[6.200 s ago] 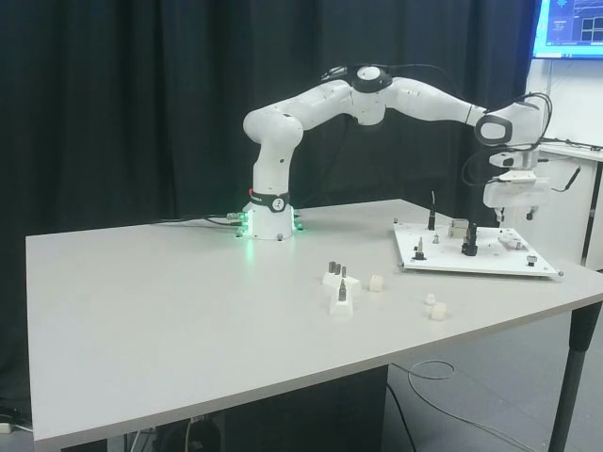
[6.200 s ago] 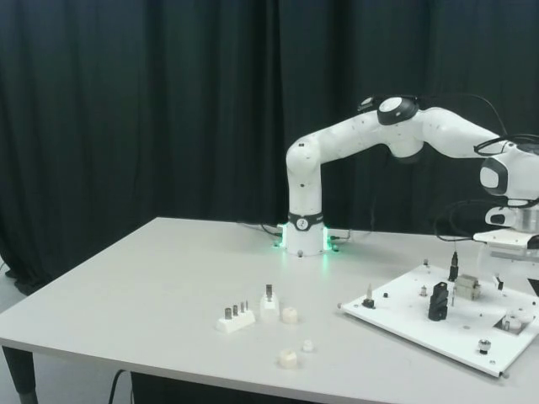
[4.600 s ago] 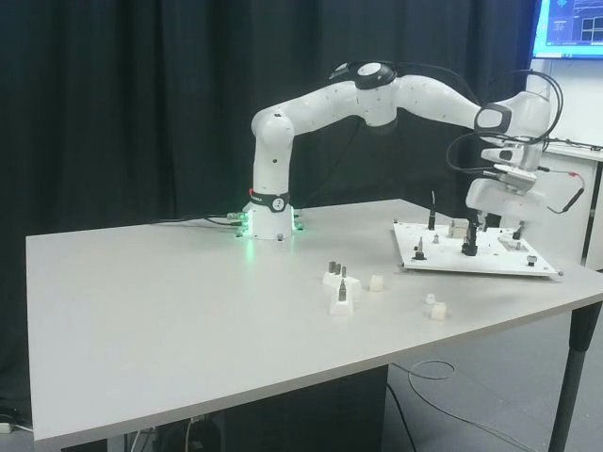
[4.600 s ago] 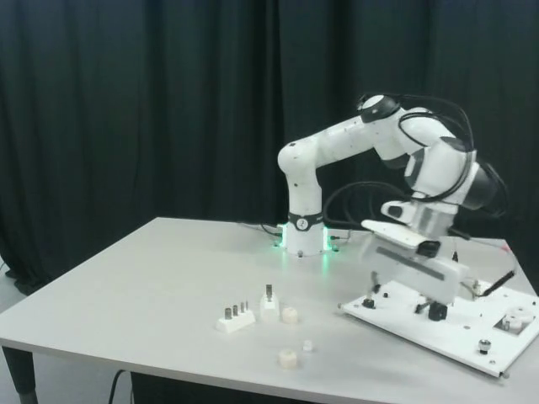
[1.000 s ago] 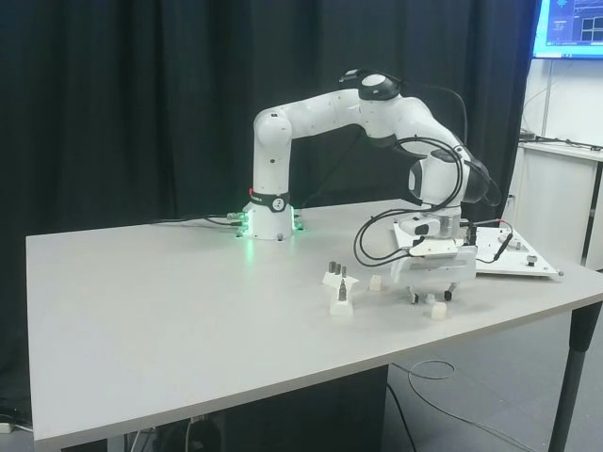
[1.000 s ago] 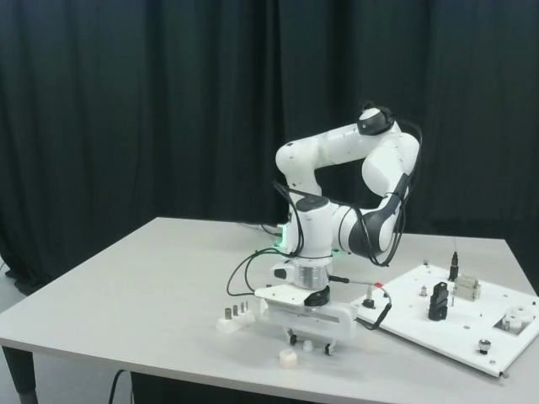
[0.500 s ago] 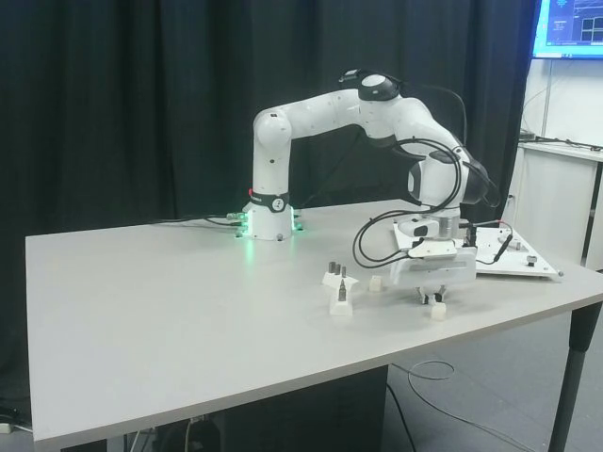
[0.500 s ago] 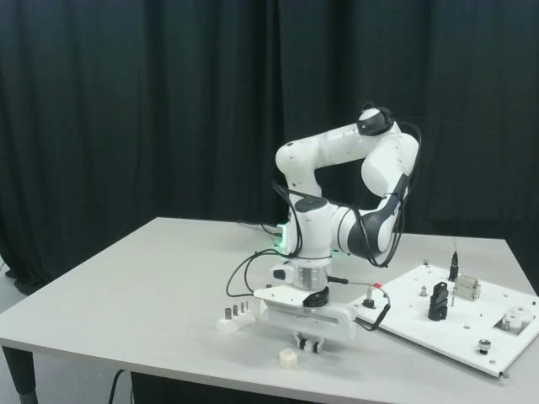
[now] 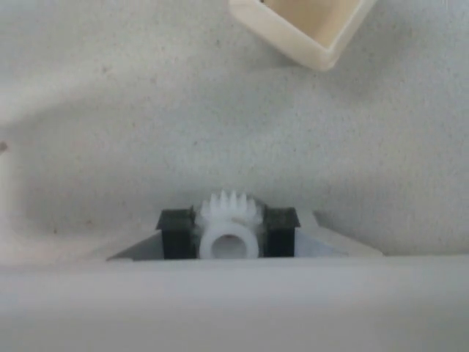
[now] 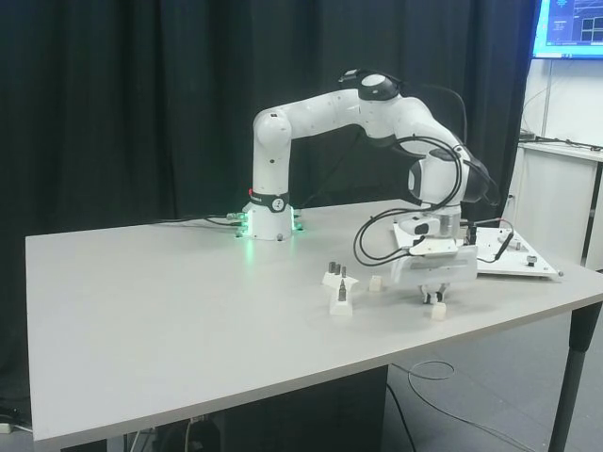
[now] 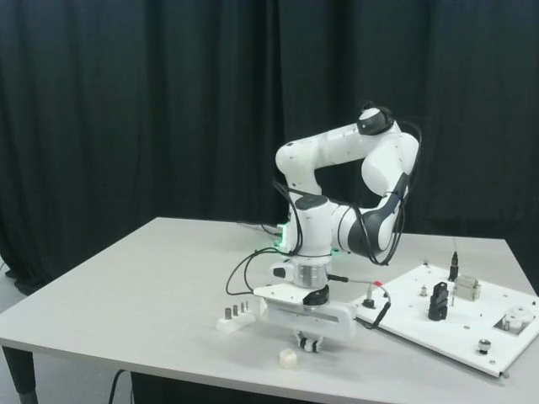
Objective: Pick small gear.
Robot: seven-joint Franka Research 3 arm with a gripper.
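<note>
Gripping the small gear (image 9: 229, 226) between the two black pads (image 9: 176, 233) of the tool (image 9: 229, 236), teeth showing above the bore, so judging the grasp made and only the lift left, with the gear sitting low at the grey desk (image 10: 170, 292). Folding down over the desk's front edge, elbow high, wrist vertical, tool (image 11: 306, 341) pointing straight down just beside a small white block (image 11: 288, 358)

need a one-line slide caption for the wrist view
Wrist view: gripper shut on the small white gear just above the grey table, a box nearby.
</note>
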